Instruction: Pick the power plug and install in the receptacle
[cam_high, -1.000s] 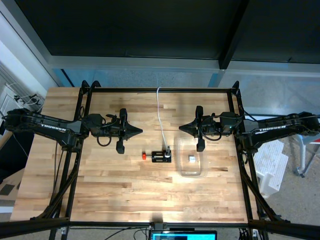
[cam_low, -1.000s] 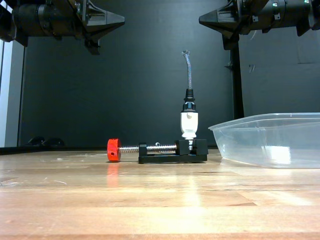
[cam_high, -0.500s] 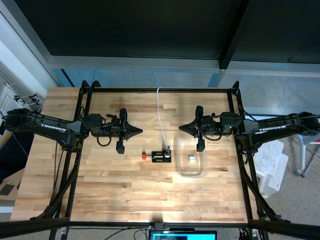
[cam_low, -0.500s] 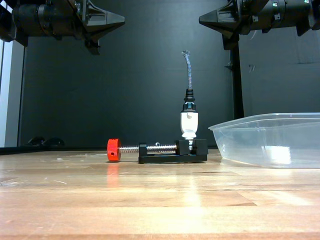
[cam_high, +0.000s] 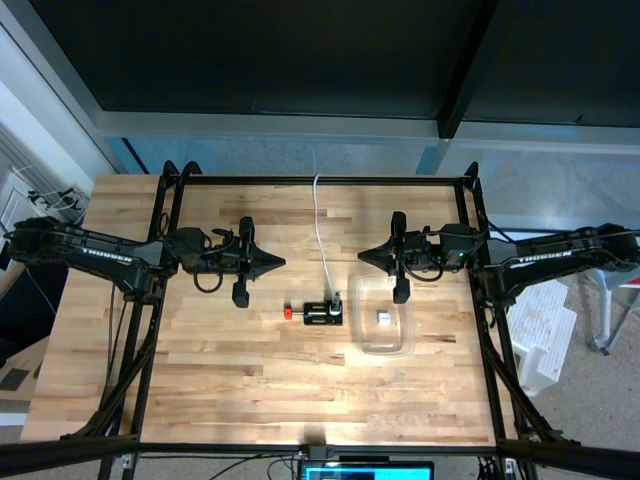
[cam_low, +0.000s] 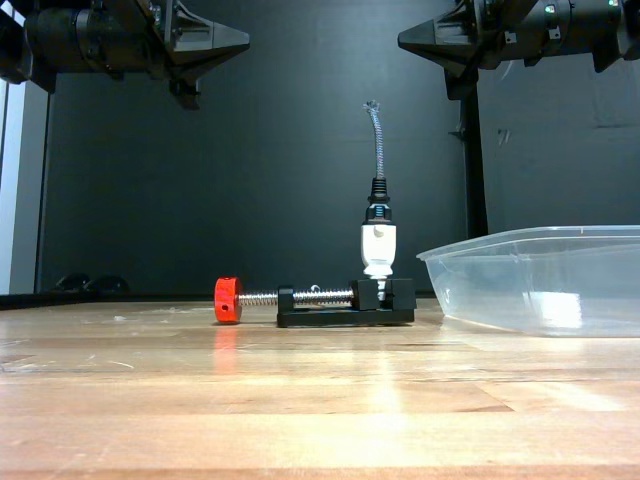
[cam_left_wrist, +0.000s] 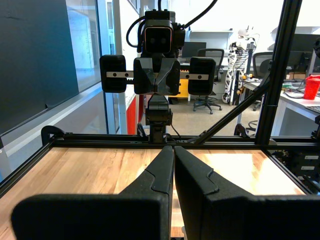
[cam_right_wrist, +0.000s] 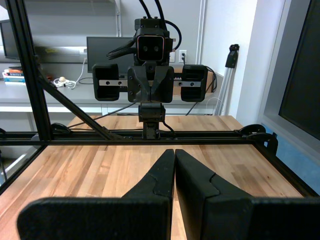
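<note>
Where black clamp block (cam_high: 322, 314) grips it mid-table, receptacle (cam_low: 378, 245) stands upright: white barrel, black collar, white cable (cam_high: 321, 225) running off toward 12 o'clock. Clamp's red knob (cam_high: 288, 313) sits at its 9 o'clock end. Whereabouts of power plug: cannot tell. Arms level in air: left gripper (cam_high: 278, 262) at clamp's 10 o'clock, right gripper (cam_high: 363, 254) at 1 o'clock, tips facing inward, both pinched together, holding nothing. At clamp's 3 o'clock, clear plastic tray (cam_high: 385, 346), small white block (cam_high: 383, 318) inside.
</note>
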